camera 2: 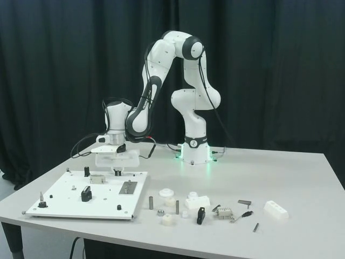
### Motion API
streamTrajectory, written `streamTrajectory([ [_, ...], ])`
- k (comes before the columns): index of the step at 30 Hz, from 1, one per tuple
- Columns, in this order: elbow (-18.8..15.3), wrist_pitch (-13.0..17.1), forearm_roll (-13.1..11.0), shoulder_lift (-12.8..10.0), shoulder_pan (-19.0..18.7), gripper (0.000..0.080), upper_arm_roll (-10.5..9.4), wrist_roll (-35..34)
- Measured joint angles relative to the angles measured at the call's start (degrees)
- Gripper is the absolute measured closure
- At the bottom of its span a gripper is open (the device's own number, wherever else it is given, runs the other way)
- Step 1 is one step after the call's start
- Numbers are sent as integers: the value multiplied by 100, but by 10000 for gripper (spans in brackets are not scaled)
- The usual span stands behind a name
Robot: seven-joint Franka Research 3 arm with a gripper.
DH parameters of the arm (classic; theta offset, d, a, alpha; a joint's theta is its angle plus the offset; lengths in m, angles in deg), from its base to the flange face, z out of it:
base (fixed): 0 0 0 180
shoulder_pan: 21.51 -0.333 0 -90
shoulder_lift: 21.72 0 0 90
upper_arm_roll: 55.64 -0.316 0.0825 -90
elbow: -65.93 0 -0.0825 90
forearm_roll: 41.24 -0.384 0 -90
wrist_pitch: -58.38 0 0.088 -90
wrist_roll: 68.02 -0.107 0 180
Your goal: Remove round peg 3.
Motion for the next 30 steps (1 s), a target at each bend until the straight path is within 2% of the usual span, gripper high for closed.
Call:
streamTrajectory([
  [11, 8, -68, -71, 45, 0, 689, 37, -2],
  [19, 15, -315, -47, 283, -8, 691, 195, -1],
  [23, 23, -478, 75, 464, -12, 691, 304, -1],
  [30, 70, -816, 433, 851, -12, 691, 457, -2],
])
